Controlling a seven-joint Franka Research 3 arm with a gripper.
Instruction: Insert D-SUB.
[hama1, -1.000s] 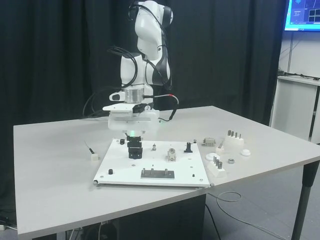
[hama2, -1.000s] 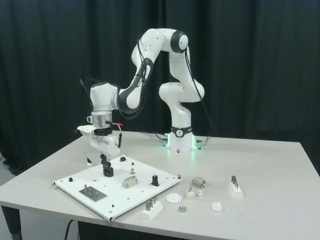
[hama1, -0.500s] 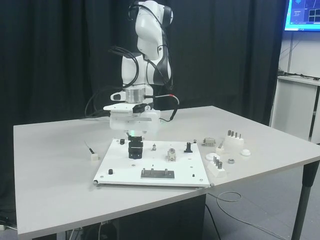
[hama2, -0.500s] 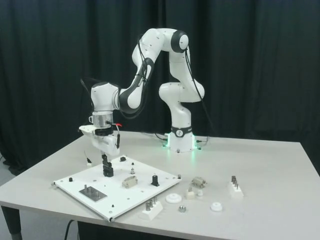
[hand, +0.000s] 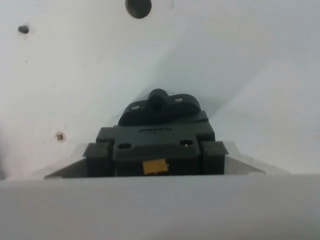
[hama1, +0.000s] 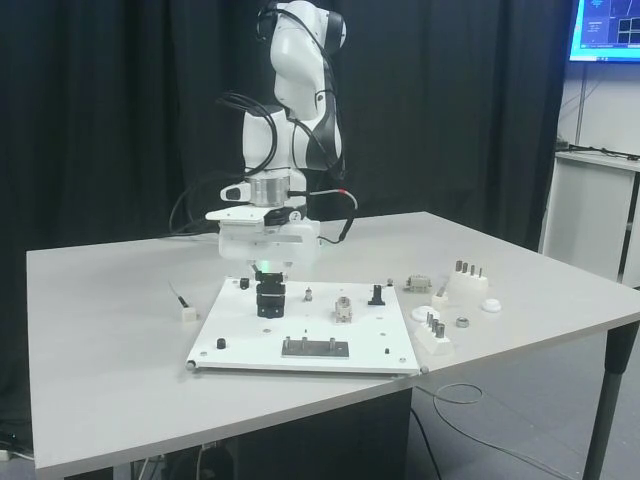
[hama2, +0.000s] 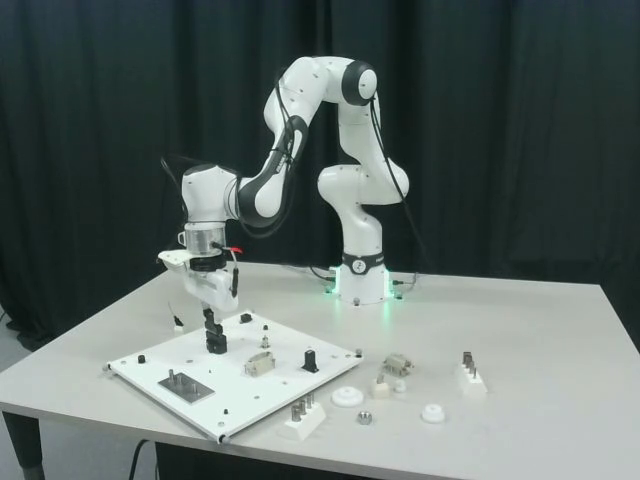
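Note:
My gripper (hama1: 270, 303) (hama2: 214, 342) stands low over the back left part of the white board (hama1: 250, 335) (hama2: 250, 397). It is shut on a black connector (hand: 160, 142), which sits at the board's surface. In the wrist view the two black fingers (hand: 97, 159) press against the connector's sides. The connector's rounded end (hand: 158, 102) rests on the board (hand: 250, 75). Whether it is seated in a socket I cannot tell.
On the board are a grey plate with pegs (hama1: 315, 347) (hama2: 187, 385), a metal socket (hama1: 343, 309) (hama2: 260, 364) and a black bracket (hama1: 376, 294) (hama2: 310, 360). White peg holders (hama1: 468, 280) (hama1: 433, 335) and a loose connector (hama1: 417, 284) lie right of it. A small white block (hama1: 187, 313) lies to the left.
The wrist has crept slightly upward over the last second. The gripper stays shut on the black connector at the same spot on the board.

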